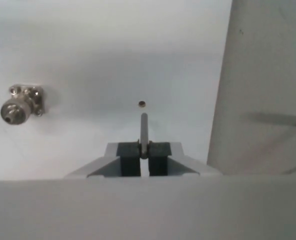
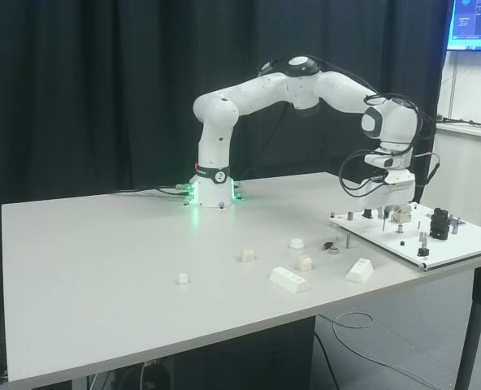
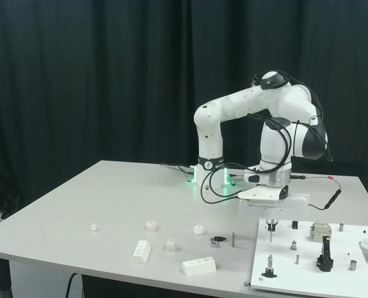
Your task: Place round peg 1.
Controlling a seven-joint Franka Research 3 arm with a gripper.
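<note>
Grey and slender, round peg 1 [image 1: 144, 131] stands upright between the gripper [image 1: 144, 156] fingers, clamped at its upper end, which they hide; its tip hangs just short of a small hole [image 1: 142, 104] in the white board [image 1: 113, 60]; a metal fitting [image 1: 21, 104] sits well apart.

The wide grey table [image 3: 109, 192] carries the white arm's base [image 3: 209, 176], bolted near its back edge and lit green at the foot; a flat white board [image 3: 308, 273] studded with small fixtures lies at the table's front corner on the arm's side. Scattered on the bare top beside the board are two oblong white blocks [image 3: 198, 266] [image 3: 140, 251], two small white cubes [image 3: 170, 245] [image 3: 151, 225], two low white round caps [image 3: 198, 230] [image 3: 94, 227], a small black and grey metal part [image 3: 217, 239] and a short grey upright pin [image 3: 233, 239]; a thin black cable [image 3: 331, 200] trails across the top behind the board.
</note>
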